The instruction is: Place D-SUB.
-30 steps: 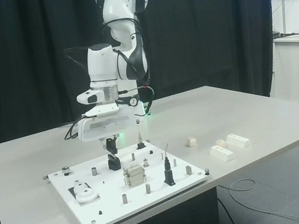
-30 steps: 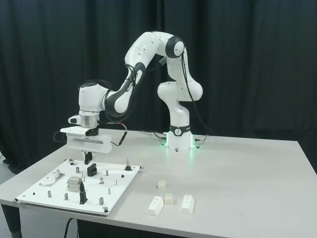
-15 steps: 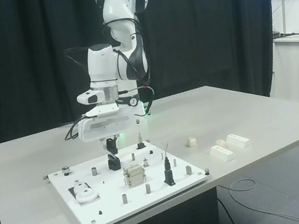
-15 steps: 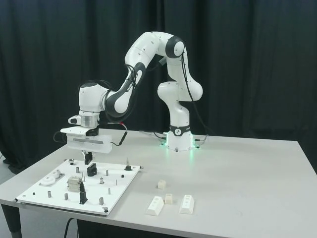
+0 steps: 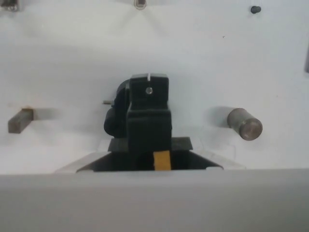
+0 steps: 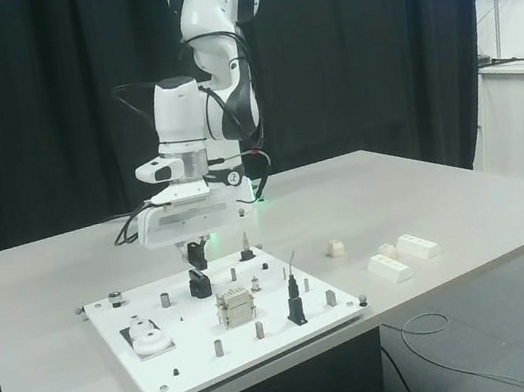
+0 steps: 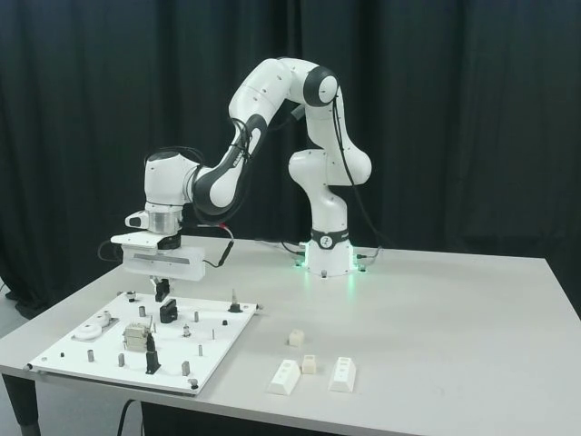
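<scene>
No writing legible anywhere you look. Grey table [image 6: 464,191] carries a white board [image 6: 268,342] of pegs and fittings; black curtains behind. Your gripper [image 6: 195,257] hovers just above a black D-SUB connector [image 5: 140,113] standing on the board. Whether the fingers are parted or closed, cannot tell. White blocks [image 7: 313,372] lie well apart on the table.

Lit brightly, evenly from overhead. Threw only a soft shadow beside the peg [image 5: 244,123] on the white board [image 5: 72,58]. Glowed green at the arm's base [image 7: 329,265].
</scene>
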`<state>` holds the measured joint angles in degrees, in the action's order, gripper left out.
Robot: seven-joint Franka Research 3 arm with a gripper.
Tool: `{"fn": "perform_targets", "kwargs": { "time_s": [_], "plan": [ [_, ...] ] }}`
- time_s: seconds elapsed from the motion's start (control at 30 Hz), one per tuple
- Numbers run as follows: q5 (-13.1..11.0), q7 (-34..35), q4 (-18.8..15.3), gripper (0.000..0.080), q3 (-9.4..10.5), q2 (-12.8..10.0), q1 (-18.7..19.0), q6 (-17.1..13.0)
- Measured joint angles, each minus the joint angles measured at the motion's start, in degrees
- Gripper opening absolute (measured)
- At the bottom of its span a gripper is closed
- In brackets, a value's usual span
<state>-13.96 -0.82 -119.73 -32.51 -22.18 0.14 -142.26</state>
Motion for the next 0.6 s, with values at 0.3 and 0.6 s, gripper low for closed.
{"fn": "perform_targets", "kwargs": {
  "time_s": [0.3,0.6],
  "plan": [
    [0.0,-0.6,0.0,0.0154,0.00,0.0,0.0,0.0],
    [0.0,-0.8,0.0,0.0154,0.09,0.0,0.3,0.1]
  ]
}}
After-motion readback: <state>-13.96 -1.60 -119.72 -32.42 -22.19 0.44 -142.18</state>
